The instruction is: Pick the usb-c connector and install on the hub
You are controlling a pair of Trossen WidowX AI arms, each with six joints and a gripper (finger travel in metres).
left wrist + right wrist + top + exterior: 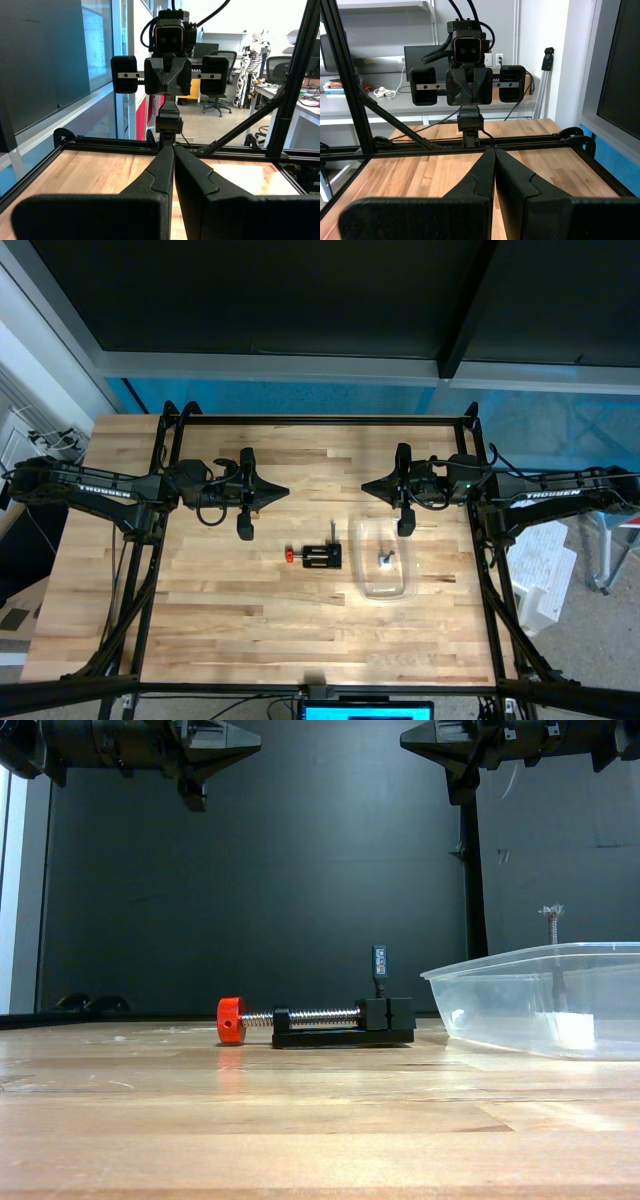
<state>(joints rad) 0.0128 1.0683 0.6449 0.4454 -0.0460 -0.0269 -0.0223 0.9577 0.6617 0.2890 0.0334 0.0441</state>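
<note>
1. Left gripper (284,491) hangs high over the left half of the board, pointing inward. In its wrist view the two fingers (162,170) are pressed together with nothing between them.
2. Right gripper (366,486) mirrors it over the right half and faces the left one across a gap. Its fingers (484,172) are likewise closed tight on nothing. Both tips sit well above everything on the wood in the low view.
3. Under both arms is the wooden table (200,605), inside a black frame.
4. On it, below my right gripper, rests a clear plastic tray (362,580), open side up.
5. Just left of the tray lies the hub (322,558), flat on the table and apart from the tray wall. Its orange-red end (290,555) points toward my left side, and a thin dark pin (379,965) stands upright from the block.
6. Inside the tray is the usb-c connector (388,556), a tiny dark-grey bit well clear of both grippers.
7. Right beside it is a tiny white square piece (575,1030) (whether the two touch, I cannot tell).
</note>
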